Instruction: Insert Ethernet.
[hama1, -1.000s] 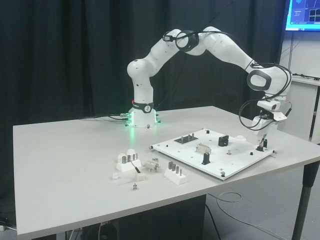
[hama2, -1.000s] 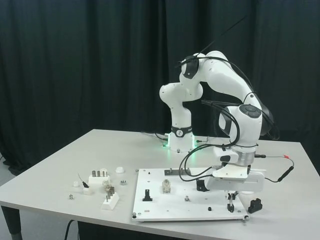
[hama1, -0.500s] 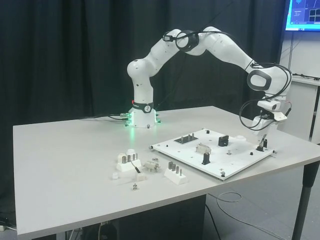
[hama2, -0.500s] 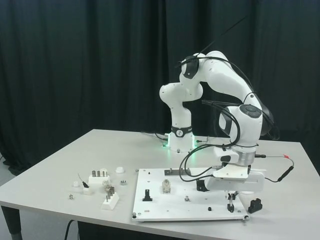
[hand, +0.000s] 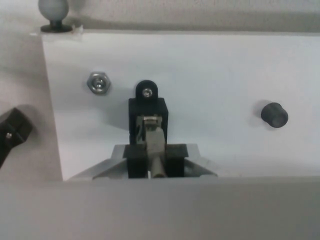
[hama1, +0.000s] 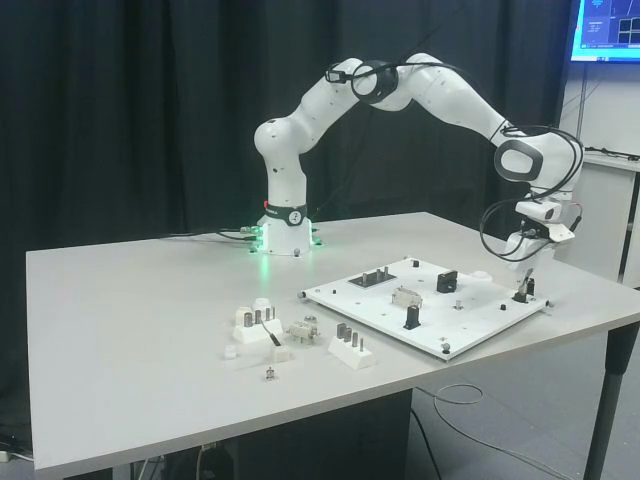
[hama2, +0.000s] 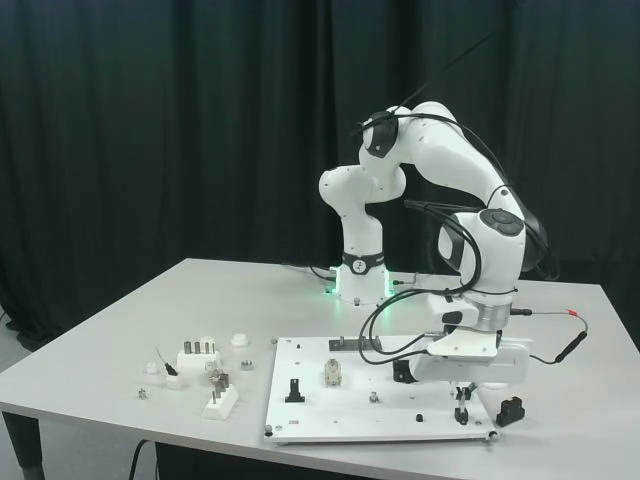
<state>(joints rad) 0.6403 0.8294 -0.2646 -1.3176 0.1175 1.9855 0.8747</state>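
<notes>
The Ethernet plug (hand: 153, 145) is gripped between the closed fingers of the gripper (hand: 156, 165) and appears partly entered into the black socket (hand: 148, 112) at frame centre, full seating judged unfinished.

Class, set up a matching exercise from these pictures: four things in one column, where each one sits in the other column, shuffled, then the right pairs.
Things:
1. Ethernet plug
2. hex nut
3. black clip
4. arm base

Places:
A. on the grey table, off the white board
B. in the claw, at the black socket
C. on the white board, beside the black socket
D. ringed by green light

Pairs: 1-B, 2-C, 3-A, 4-D
</notes>
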